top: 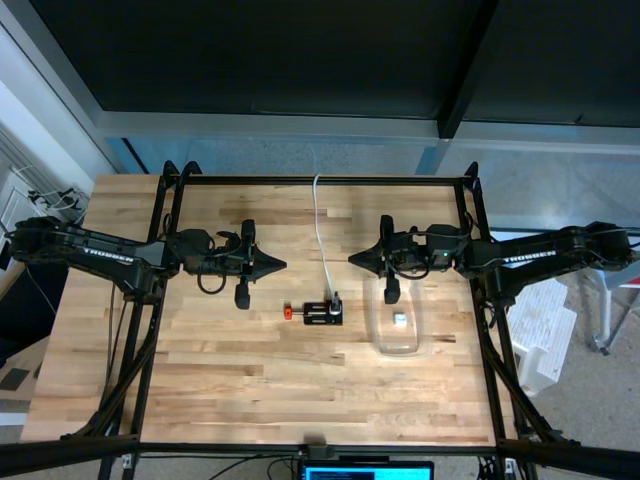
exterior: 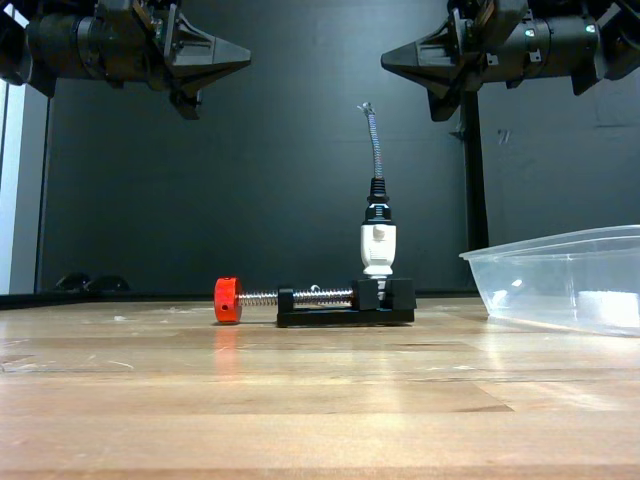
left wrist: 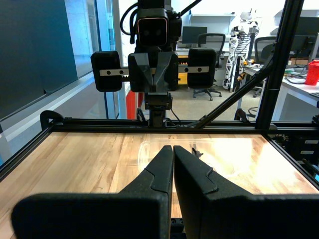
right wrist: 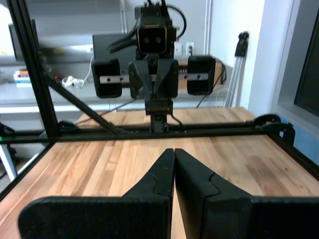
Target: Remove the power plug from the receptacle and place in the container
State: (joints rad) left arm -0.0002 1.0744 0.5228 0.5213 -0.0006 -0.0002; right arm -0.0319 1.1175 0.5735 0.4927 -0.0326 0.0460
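The power plug (exterior: 377, 205) is seated upright in the top of the white receptacle (exterior: 378, 248). The receptacle is clamped in a small black vise (exterior: 345, 303), whose red-orange knob (exterior: 227, 300) is turned to 9 o'clock. The clamping is judged to be there so that the socket is held down on the counter (top: 200, 380) when the plug is drawn straight up. A braided cord is seen rising from the plug's top. A long white cord (top: 321, 230) is laid from the vise toward 12 o'clock, out of the way of both arms.

The clear container (top: 383, 340) is set near the vise at its 3 o'clock, apart from it, so that only a short carry is called for. A small white cube (top: 400, 319) is seen lying in it.

The left gripper (top: 272, 265) is held high over the counter at 10 o'clock of the vise. The right gripper (top: 358, 260) is held at 1 o'clock, near the container's 12 o'clock end, and the two are pointed at each other. On each, the fingers (left wrist: 159, 169) are brought together to a hairline gap, with nothing held. The plug is touched by neither, so the removal is judged not yet begun.

"TROSSEN" is read in white along the left arm (top: 95, 250). Matching lettering is seen on the right arm (top: 525, 258), less clearly. No other writing can be made out.
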